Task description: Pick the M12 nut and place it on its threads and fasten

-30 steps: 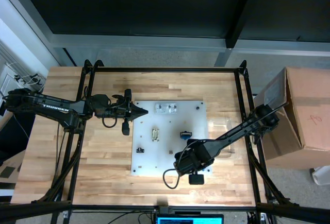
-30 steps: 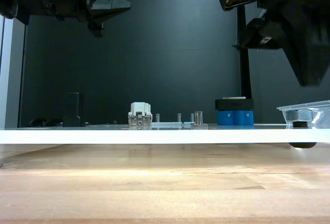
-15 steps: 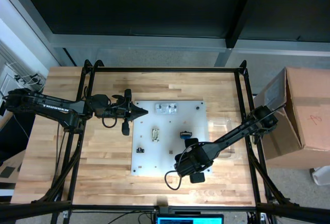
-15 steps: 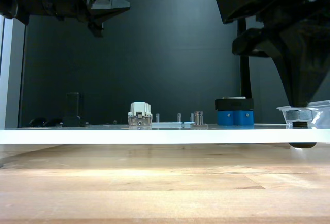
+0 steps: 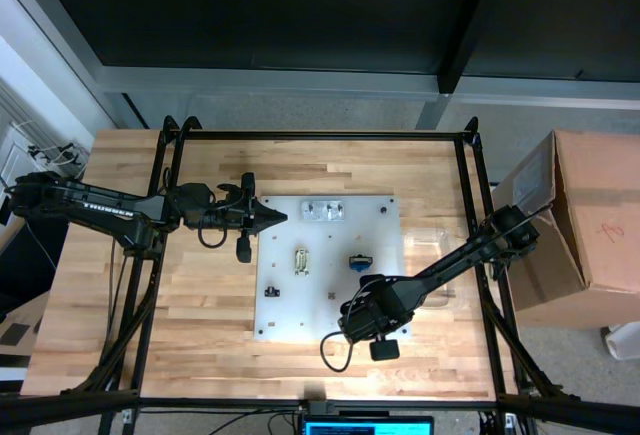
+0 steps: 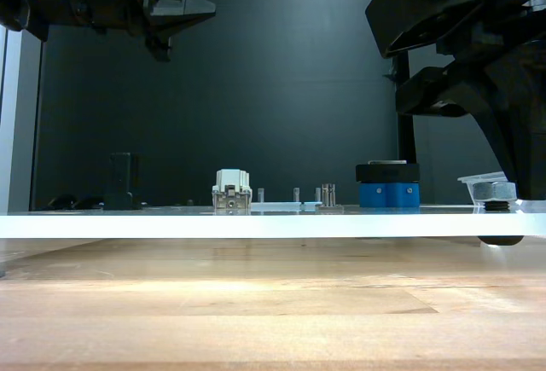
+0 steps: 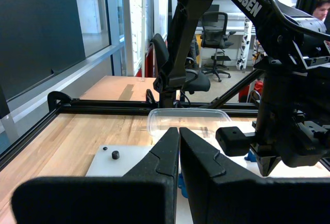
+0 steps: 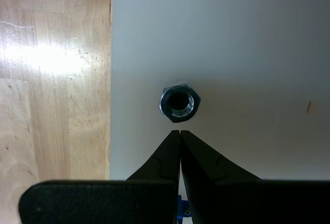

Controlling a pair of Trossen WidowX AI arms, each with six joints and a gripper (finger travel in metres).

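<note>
From above, the left jaws hang over the board's far left corner and the right jaws over its near right edge; at bench level the nut sits atop its stud; the wrist views show both jaws closed and empty, the right tips just beside the nut.

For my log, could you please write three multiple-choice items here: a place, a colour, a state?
1. The nut is: A on its stud; B on bare wood; C held aloft.
2. The mid-board block is: A red; B blue; C green.
3. The right tool is: A open; B shut on the nut; C shut, empty.
A: low view shows it atop black ribs. B: plainly blue. C: tips meet beside the nut. The left tool hovers shut above the board's far left.
</note>
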